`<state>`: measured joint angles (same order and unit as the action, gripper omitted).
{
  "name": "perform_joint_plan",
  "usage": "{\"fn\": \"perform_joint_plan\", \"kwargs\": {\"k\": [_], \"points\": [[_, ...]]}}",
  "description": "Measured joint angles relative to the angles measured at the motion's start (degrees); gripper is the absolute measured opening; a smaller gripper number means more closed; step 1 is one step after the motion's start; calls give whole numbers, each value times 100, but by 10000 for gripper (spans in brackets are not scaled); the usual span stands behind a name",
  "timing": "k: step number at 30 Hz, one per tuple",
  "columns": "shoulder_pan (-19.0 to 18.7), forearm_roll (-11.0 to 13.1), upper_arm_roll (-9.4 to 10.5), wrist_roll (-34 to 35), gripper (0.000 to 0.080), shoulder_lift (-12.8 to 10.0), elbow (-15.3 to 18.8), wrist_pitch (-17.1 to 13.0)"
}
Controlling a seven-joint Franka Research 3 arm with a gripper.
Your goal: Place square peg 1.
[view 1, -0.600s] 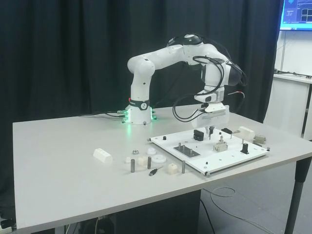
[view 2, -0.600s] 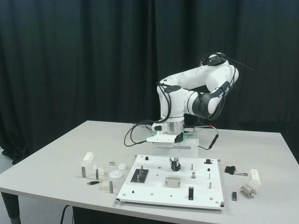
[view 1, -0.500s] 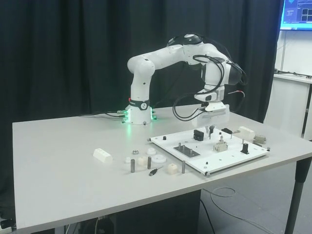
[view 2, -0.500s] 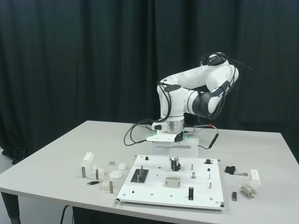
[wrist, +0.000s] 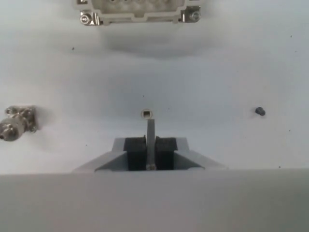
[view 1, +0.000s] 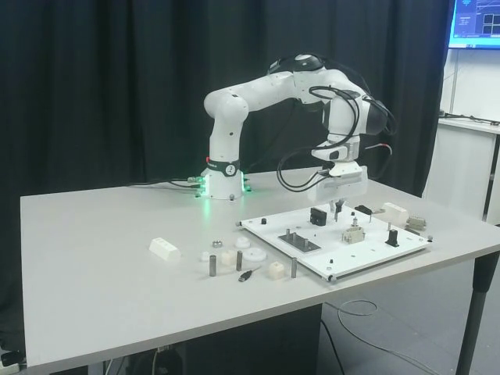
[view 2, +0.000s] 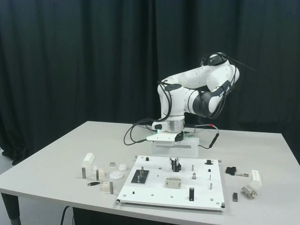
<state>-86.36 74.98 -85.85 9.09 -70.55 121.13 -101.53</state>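
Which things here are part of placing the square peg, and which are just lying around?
In use: peg, held in the end effector; square hole; white board.

Lying about: connector, coax fitting, screw, loose parts on the grey table.

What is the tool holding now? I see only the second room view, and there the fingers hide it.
Observer: In the wrist view the tool is shut on a thin grey peg, clamped between two black pads.
Operator: Is the peg already in its hole?
Observer: No. A small square hole in the white board shows open, just past the peg's tip.
Operator: Is anything lying close to that hole?
Observer: The nearest small thing is a black screw, well apart from the hole and not touching the peg.
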Motion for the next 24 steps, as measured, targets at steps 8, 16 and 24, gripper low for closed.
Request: {"fn": "perform_joint_plan", "kwargs": {"k": [8, 16, 24], "points": [[3, -3, -5, -4, 35, 0, 0, -11], [3, -3, -8, -20, 35, 0, -17, -11], [-16, 13, -27, -33, 35, 53, -193, 82]]}}
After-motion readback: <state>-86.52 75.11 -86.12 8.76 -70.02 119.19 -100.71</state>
